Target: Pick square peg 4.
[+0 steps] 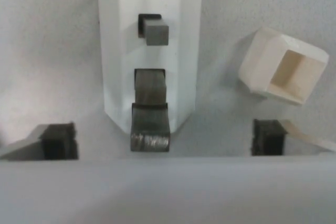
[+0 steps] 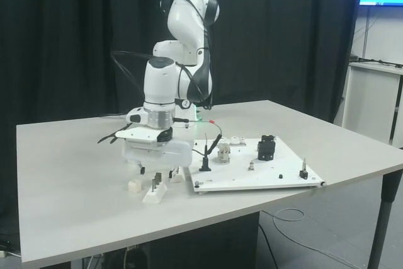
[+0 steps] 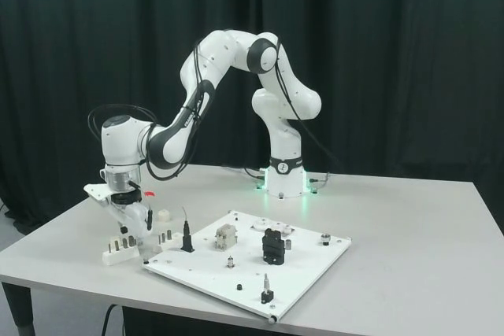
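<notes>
- The gripper (image 1: 157, 140) hangs low over the long white peg holder (image 1: 152, 51), its two black fingertip pads (image 1: 59, 141) spread wide and holding nothing, one on either side of the holder, so that closing would meet a peg.
- The nearest dark grey square peg (image 1: 150, 124), probably peg 4, stands upright in its slot between the pads, untouched; a smaller grey square peg (image 1: 156, 31) stands farther along.
- A white hollow square block (image 1: 283, 66) lies beside the holder on the grey table (image 1: 47, 51), clear of the fingers.
- The white assembly board (image 3: 252, 261) lies near the holder.
</notes>
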You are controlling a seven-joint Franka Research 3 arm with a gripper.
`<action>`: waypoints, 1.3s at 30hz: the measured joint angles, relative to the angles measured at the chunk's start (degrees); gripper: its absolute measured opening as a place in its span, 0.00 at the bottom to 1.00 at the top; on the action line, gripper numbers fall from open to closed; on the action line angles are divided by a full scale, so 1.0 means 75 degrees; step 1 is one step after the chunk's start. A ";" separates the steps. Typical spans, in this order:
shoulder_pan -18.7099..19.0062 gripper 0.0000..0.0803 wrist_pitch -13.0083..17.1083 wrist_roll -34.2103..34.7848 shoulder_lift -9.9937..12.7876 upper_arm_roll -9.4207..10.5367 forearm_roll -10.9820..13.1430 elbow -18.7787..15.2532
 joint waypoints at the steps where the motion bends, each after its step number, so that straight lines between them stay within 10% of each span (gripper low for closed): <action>1: 0.0000 1.00 0.0009 0.0000 0.0007 0.0000 0.0003 0.0000; 6: 0.0001 0.88 0.0063 0.0000 0.0040 0.0000 0.0062 0.0000; 7: 0.0001 0.68 0.0072 0.0000 0.0046 0.0000 0.0085 0.0000; 16: 0.0015 0.68 0.0085 -0.0025 0.0068 0.0005 0.0185 0.0000; 17: 0.0018 0.25 0.0085 -0.0025 0.0068 0.0005 0.0201 0.0001; 39: 0.0063 0.19 -0.0497 -0.0008 -0.0333 -0.0108 0.0294 0.0058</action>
